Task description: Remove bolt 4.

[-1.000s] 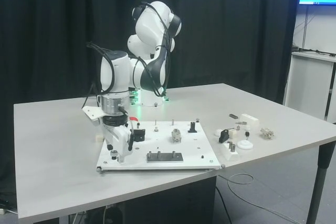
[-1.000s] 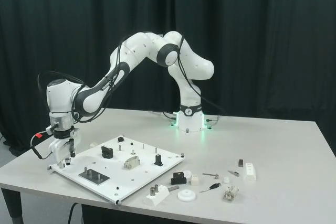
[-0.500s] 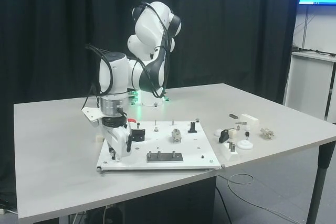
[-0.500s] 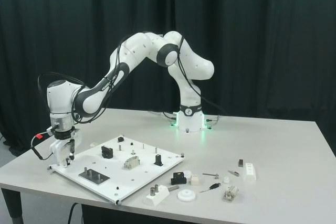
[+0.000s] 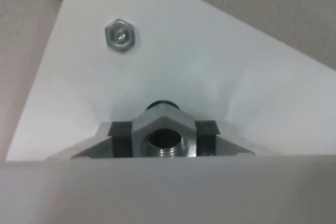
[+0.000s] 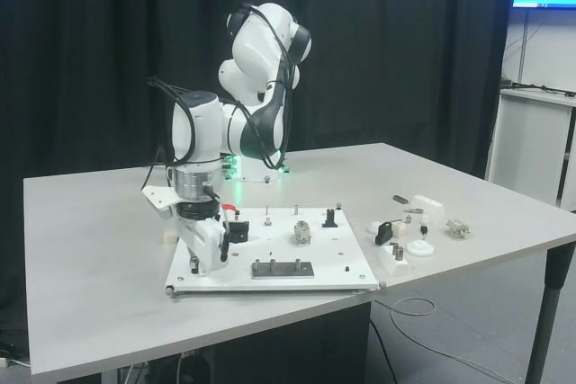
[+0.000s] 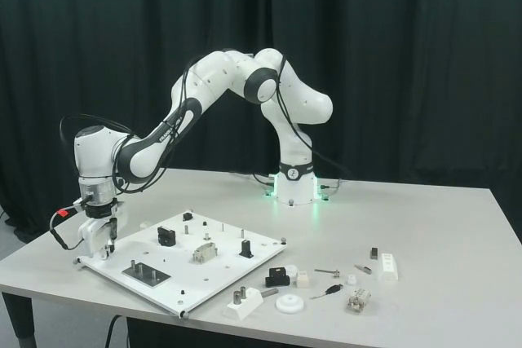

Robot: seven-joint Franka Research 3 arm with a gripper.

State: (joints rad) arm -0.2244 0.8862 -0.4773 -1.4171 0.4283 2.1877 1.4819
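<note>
the gripper (image 6: 205, 258) has been raised a little from the corner of the white board (image 6: 351, 263) since a second ago. bolt 4 (image 5: 164, 139) is pinched between the fingers, above the board, so it seems already removed.

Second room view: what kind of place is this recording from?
Probably a robotics lab or test cell: a white arm bolted on a grey table, black curtains behind, and a white assembly board with small fixtures and loose parts beside it.
</note>
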